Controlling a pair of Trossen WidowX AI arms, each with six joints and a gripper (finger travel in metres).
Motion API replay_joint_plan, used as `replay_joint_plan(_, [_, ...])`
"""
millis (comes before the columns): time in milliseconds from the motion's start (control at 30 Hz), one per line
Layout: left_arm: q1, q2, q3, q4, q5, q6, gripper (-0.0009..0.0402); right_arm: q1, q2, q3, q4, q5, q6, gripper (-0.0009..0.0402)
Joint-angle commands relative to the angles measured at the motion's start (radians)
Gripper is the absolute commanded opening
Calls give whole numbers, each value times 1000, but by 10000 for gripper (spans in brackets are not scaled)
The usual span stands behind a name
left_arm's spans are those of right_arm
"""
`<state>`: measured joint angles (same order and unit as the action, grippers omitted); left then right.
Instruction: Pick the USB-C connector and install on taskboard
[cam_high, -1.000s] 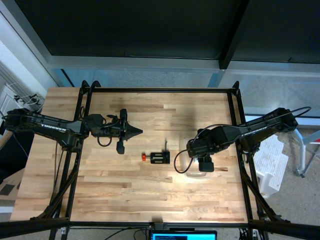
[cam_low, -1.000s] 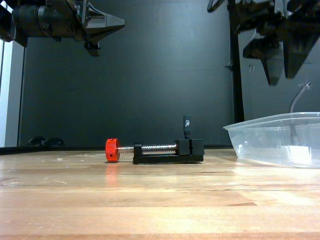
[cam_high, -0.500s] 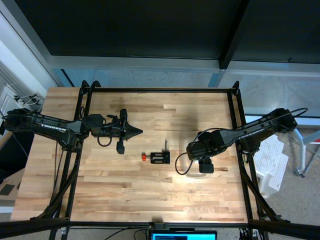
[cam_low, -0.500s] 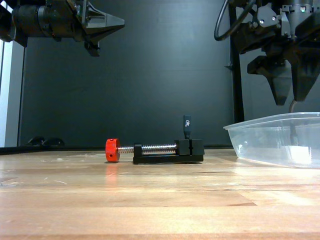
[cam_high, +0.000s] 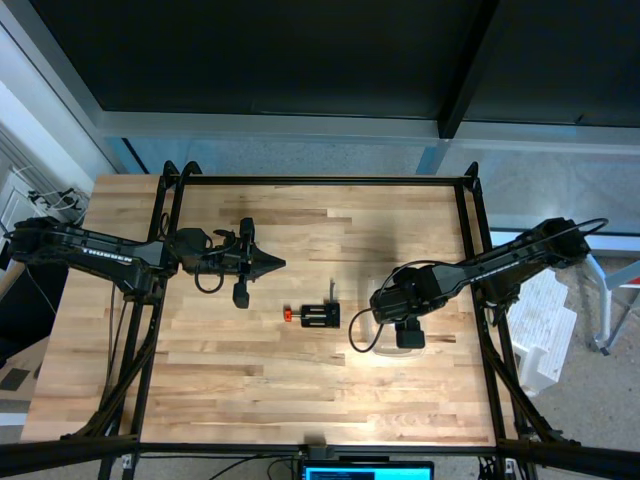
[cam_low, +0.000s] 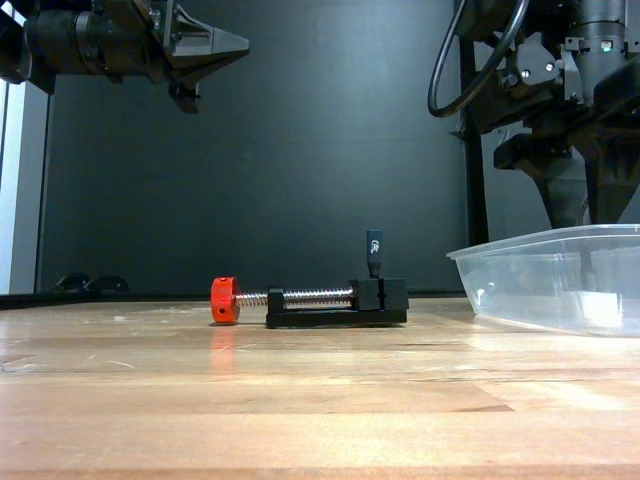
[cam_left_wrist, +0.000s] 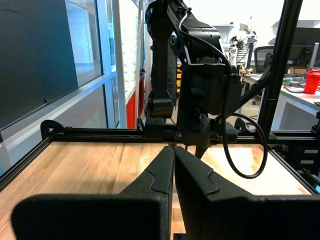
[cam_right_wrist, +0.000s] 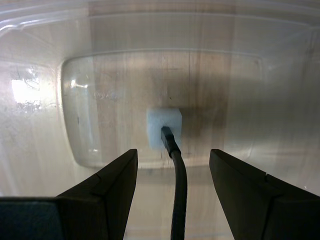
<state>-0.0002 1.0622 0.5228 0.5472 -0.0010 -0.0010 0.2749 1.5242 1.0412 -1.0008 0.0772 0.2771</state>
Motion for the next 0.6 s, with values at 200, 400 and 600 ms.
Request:
replay_joint_plan(200, [0, 0, 0, 0, 0, 0, 0, -2, 5, -34, 49, 0, -6, 199])
replay_joint_plan(400, [0, 0, 0, 0, 0, 0, 0, -2, 5, -60, 71, 0, -5, 200])
replay_joint_plan(600, [0, 0, 0, 0, 0, 0, 0, -2, 5, -73, 79, 0, -8, 196])
